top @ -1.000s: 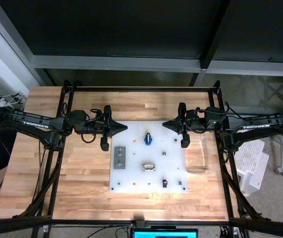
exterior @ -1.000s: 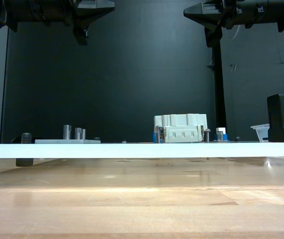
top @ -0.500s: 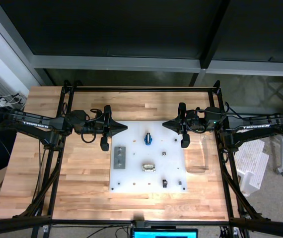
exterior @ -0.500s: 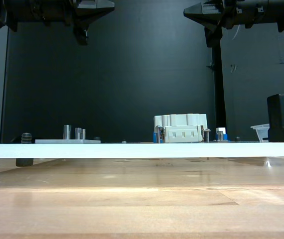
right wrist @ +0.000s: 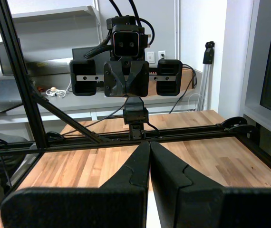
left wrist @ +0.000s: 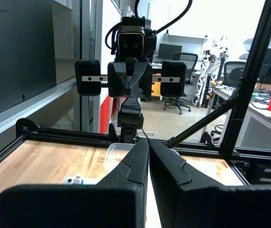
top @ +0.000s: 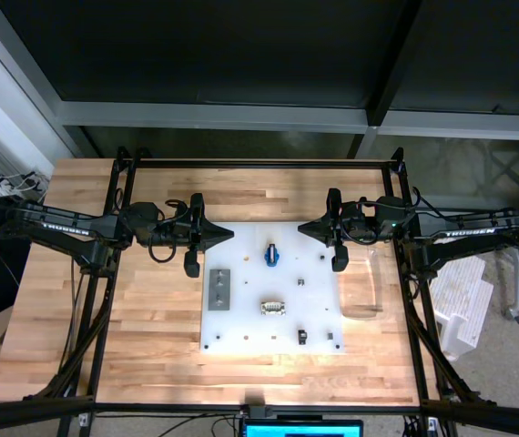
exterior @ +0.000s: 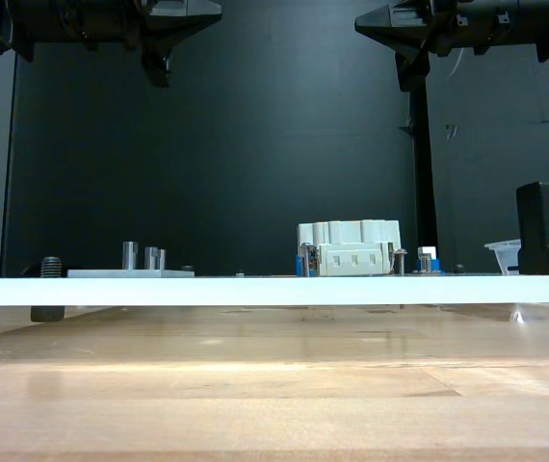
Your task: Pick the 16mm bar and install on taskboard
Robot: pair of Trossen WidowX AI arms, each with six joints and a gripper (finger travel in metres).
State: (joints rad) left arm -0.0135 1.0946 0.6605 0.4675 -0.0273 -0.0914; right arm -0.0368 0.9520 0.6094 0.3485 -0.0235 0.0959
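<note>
From above, the left gripper [top: 230, 235] hangs over the far-left corner of the white rectangular taskboard [top: 241, 332]. The right gripper [top: 301, 228] hangs over its far-right corner. The two point inward at each other along the board's far edge, and neither carries anything. The 16mm bar I cannot pick out for certain. It is in neither gripper, and the likeliest spots are two: the grey metal plate [top: 218, 289] by the board's left edge, nearer the left arm, or the clear plastic tray [top: 366, 291] on the wooden tabletop [top: 150, 346] just off the board's right edge, nearer the right arm. In the low view both grippers sit high above the board, well apart from everything on it. Three short metal pegs [exterior: 146, 257] stand upright on the grey plate, long axes vertical. If one of them is the bar, I judge the approach would be straight down from above. The left wrist view shows the left fingers [left wrist: 135, 164] pressed together with nothing between them. The right wrist view shows the same of the right fingers [right wrist: 138, 166]: together and empty.
</note>
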